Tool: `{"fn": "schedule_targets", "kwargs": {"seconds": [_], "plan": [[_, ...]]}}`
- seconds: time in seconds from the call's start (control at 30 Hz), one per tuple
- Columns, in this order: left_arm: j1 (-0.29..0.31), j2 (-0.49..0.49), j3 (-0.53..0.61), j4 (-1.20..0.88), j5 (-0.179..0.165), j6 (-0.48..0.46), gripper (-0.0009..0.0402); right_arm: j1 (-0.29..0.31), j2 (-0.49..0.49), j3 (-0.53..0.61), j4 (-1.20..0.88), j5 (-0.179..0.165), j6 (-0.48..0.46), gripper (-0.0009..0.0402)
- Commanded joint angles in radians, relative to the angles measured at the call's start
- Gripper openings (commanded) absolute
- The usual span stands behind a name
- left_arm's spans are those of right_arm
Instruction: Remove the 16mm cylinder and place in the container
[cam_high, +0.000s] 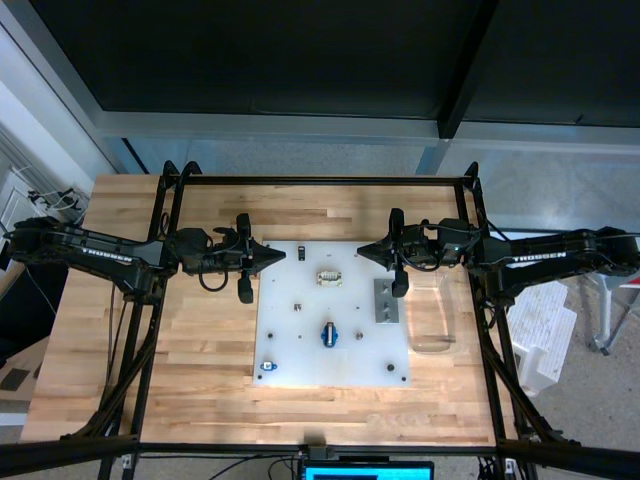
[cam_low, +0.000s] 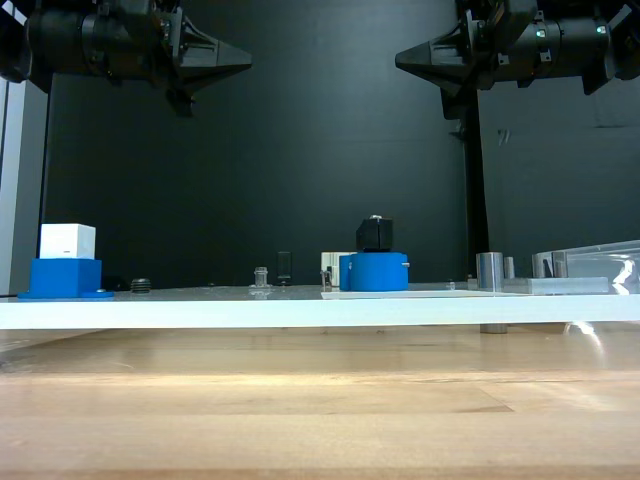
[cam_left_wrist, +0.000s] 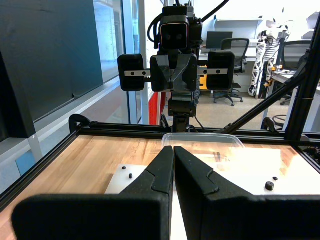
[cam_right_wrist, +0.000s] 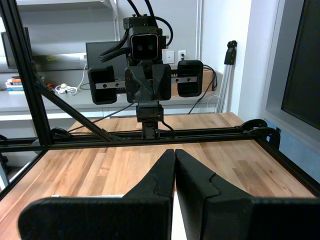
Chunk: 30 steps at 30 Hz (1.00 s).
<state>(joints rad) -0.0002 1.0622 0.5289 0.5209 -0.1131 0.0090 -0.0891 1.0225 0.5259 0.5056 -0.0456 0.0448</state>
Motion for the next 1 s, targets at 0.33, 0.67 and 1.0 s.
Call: {"fn": "schedule_targets", "kwargs": {"seconds": [0.33, 0.67, 1.0], "plan": [[0.0, 0.0, 0.0, 0.0, 0.0, 0.0, 0.0, 0.0, 0.0, 0.0, 0.0, 0.0, 0.0, 0.0], [0.0, 0.0, 0.0, 0.0, 0.0, 0.0, 0.0, 0.0, 0.0, 0.0, -0.004, 0.0, 0.0, 0.0], [0.0, 0.0, 0.0, 0.0, 0.0, 0.0, 0.0, 0.01, 0.0, 0.014, -0.035, -0.011, 0.056, 0.0]]}}
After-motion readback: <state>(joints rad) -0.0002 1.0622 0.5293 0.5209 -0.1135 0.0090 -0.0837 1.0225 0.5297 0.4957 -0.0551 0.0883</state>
